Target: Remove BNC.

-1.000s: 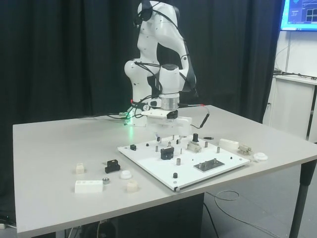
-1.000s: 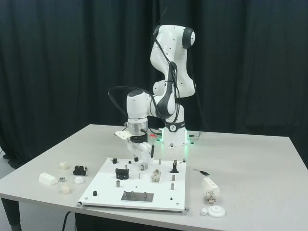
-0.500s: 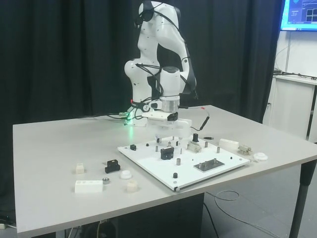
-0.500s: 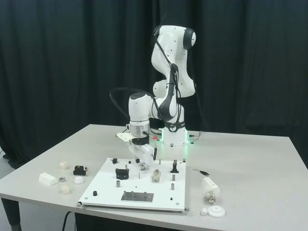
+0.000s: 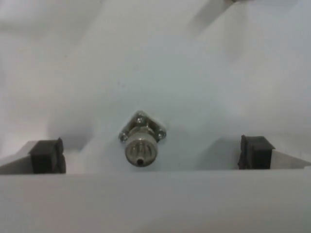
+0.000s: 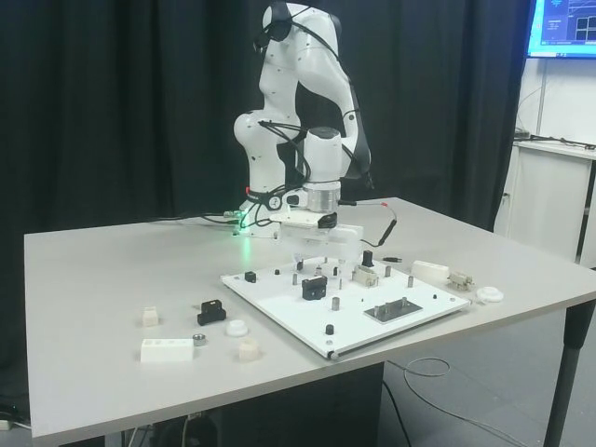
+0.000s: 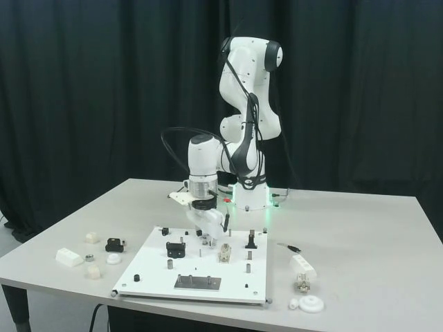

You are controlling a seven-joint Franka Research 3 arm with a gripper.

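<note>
The two-fingered white gripper (image 5: 150, 158) hangs low over the flat white assembly board (image 6: 279, 303), its black fingertip pads (image 5: 47, 156) spread wide apart with nothing between them but air. Seen through the wrist camera, the small grey metal BNC connector (image 5: 141, 141), a round barrel on a square four-screw flange, sits upright on the board midway between the pads, touching neither. In the room views the gripper (image 7: 210, 232) hovers just above the board's rear part, near other small black and grey fittings. Judging by this, the approach and alignment look done; closing on the barrel, freeing it and lifting it away all remain.
</note>
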